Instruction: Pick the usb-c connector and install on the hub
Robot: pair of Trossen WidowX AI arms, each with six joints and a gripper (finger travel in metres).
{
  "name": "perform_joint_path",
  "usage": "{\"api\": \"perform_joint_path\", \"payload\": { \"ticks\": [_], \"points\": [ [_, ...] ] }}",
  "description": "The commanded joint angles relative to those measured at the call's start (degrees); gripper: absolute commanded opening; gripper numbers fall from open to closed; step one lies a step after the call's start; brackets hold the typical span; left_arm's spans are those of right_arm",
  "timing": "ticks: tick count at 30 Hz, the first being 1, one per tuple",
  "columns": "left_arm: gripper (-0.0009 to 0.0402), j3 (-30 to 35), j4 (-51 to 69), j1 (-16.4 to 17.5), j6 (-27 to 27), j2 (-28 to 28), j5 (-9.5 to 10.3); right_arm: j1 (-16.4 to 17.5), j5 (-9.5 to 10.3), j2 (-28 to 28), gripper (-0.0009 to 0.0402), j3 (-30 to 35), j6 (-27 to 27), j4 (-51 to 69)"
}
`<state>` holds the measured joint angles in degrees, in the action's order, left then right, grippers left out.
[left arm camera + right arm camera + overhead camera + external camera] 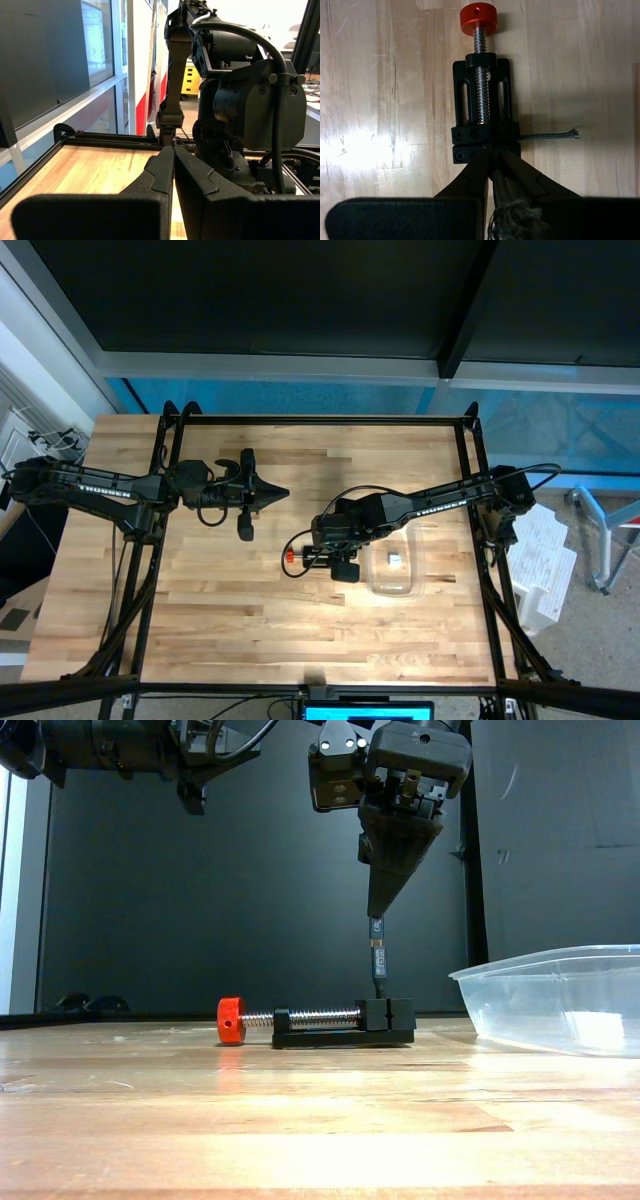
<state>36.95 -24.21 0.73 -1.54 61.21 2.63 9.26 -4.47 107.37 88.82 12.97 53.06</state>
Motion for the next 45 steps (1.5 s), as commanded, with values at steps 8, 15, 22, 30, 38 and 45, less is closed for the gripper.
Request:
{"api": "perform_joint_path", "payload": {
  "ticks": [8,15,22,30,38,45],
  "points": [
    [0.0000,0.0,0.0,0.0,0.0,0.0,0.00,0.0,-0.02,0.0,0.0000,-0.7,0.0,0.2],
    [0.0000,0.0,0.0,0.0,0.0,0.0,-0.02,0.0,-0.02,0.0,0.0000,-0.7,0.0,0.2],
    [0.0000,0.0,0.0,0.0,0.0,0.0,-0.02,0.0,-0.02,0.0,0.0000,-0.7,0.0,0.0],
    [0.0000,0.0,0.0,0.0,0.0,0.0,0.00,0.0,-0.04,0.0,0.0000,0.3,0.0,0.5],
    [0.0000,0.0,0.0,0.0,0.0,0.0,0.00,0.0,-0.57,-0.1,0.0000,2.9,-0.9,3.6],
    [0.0000,0.0,0.0,0.0,0.0,0.0,0.00,0.0,-0.46,1.7,0.0000,7.8,-2.2,9.6]
  ]
}}
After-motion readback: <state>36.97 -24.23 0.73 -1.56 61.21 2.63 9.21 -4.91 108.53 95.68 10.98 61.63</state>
